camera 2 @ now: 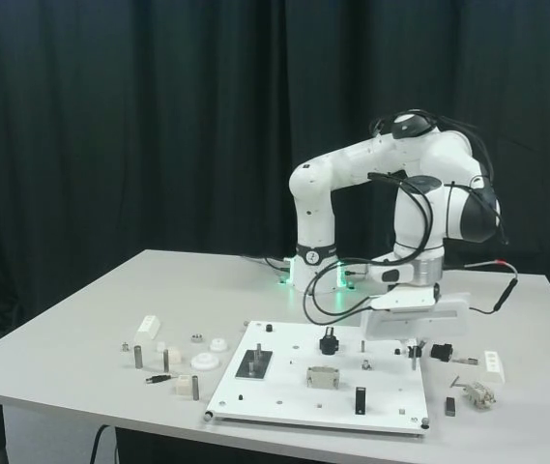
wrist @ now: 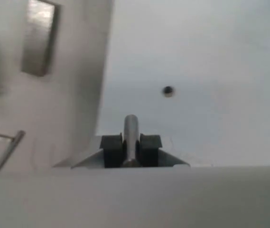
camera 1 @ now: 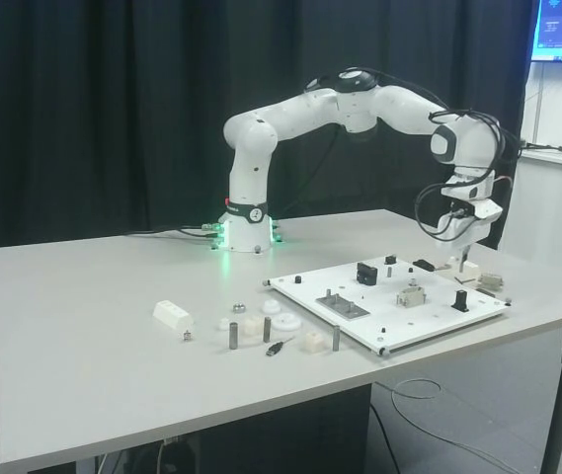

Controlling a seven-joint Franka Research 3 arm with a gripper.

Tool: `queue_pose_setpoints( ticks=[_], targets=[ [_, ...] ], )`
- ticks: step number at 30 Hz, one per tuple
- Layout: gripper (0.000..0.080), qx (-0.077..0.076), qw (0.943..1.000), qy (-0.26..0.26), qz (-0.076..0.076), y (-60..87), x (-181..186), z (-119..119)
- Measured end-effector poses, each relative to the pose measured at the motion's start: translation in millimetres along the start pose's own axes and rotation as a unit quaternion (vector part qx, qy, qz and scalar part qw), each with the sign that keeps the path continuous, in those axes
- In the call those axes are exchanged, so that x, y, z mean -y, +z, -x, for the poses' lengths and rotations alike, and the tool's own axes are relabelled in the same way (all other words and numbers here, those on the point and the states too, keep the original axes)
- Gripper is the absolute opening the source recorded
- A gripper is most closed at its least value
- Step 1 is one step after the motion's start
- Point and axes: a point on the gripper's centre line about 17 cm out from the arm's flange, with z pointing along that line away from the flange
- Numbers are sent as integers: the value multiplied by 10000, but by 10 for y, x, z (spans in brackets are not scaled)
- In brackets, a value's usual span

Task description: Place round peg 2.

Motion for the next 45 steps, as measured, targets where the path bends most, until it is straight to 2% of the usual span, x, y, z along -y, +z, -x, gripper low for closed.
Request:
queue_pose_setpoints(
  ticks=[17, 34, 45],
  targets=[
    [72, 129, 9999, -71, -45, 215, 653, 169],
    [72, -15, 9999, -119, 24, 525, 964, 172],
    [72, -59, 9999, -125, 32, 634, 1047, 165]
  ],
)
